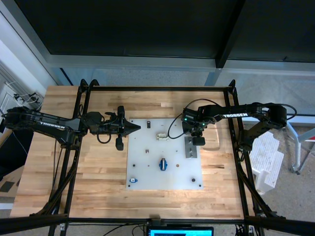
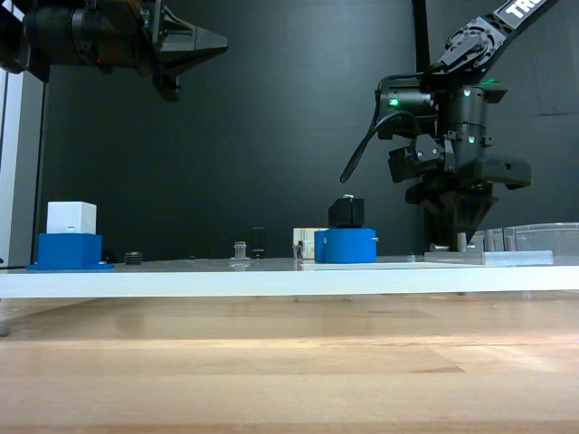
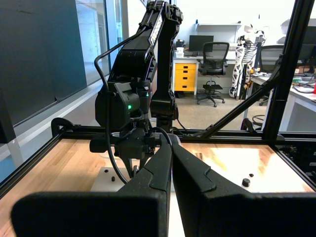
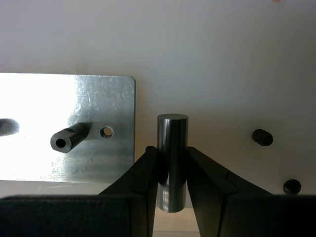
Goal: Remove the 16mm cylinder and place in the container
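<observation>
The right gripper (image 4: 172,155), beside the block (image 4: 74,123), pinches the cylinder (image 4: 172,133) mid-length, a peg that is likely slick, stiff and dense, while the left gripper (image 3: 171,144) hangs closed by the board's (image 1: 147,172) left edge.

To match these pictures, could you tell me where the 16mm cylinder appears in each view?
High view: hidden under the right gripper at the metal block; left gripper, shut, above the white board, left side.
Low view: not discernible in that gripper.
Left wrist view: not visible.
Right wrist view: 16mm cylinder clamped in the gripper, beside the block.
Shared landmark: metal block (not left wrist).
</observation>
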